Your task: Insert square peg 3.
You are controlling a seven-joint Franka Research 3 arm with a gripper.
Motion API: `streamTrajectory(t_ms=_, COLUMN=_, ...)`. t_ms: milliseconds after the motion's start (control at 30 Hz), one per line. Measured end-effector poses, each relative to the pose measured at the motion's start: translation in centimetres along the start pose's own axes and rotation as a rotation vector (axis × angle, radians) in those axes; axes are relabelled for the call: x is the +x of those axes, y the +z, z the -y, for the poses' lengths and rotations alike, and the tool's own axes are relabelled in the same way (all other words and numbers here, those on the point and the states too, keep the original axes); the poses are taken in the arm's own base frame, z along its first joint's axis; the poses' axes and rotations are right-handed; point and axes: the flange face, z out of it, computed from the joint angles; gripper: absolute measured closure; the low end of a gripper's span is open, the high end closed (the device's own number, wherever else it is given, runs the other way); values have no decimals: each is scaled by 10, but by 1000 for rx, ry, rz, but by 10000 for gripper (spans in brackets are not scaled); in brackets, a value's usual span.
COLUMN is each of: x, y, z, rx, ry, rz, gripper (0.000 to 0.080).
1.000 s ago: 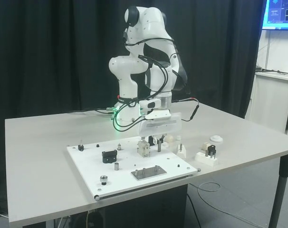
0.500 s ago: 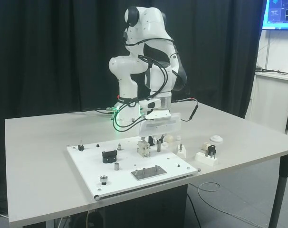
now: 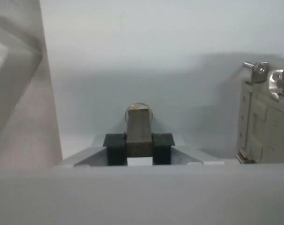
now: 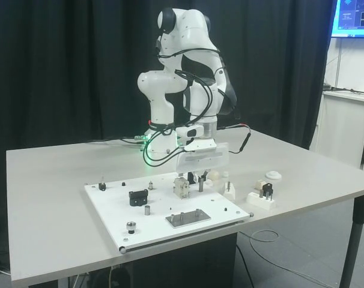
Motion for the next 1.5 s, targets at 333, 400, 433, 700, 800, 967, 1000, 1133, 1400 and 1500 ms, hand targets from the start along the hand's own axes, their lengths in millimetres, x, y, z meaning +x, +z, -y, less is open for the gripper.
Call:
streamTrajectory(t_ms=333, x=0, y=2, z=-1, rx=-3, ry=-18, rz=1, gripper=690)
streamTrajectory(t_ms=400, x=0, y=2, z=-1, rx=-3, ry=-18, rz=1, gripper=690)
streamTrajectory(t_ms=433, x=0, y=2, z=-1, rx=-3, ry=-18, rz=1, gripper=690)
streamTrajectory(t_ms=700, x=0, y=2, z=0, rx=-3, ry=-18, rz=1, gripper=690)
streamTrajectory(t_ms=800, x=0, y=2, z=0, rx=-3, ry=-18, rz=2, gripper=690)
streamTrajectory(t_ms=967, x=0, y=2, z=0, rx=-2, ry=-18, rz=2, gripper=690)
streamTrajectory(t_ms=1000, x=1, y=1, z=0, rx=-2, ry=-18, rz=1, gripper=690)
streamTrajectory(t_ms=1133, x=3, y=-1, z=0, rx=0, ry=-13, rz=-5, gripper=471)
streamTrajectory(t_ms=1400, x=6, y=-7, z=2, rx=1, ry=-2, rz=-2, gripper=125)
streamTrajectory(t_ms=1500, x=7, y=-9, z=4, rx=3, ry=16, rz=-4, gripper=21)
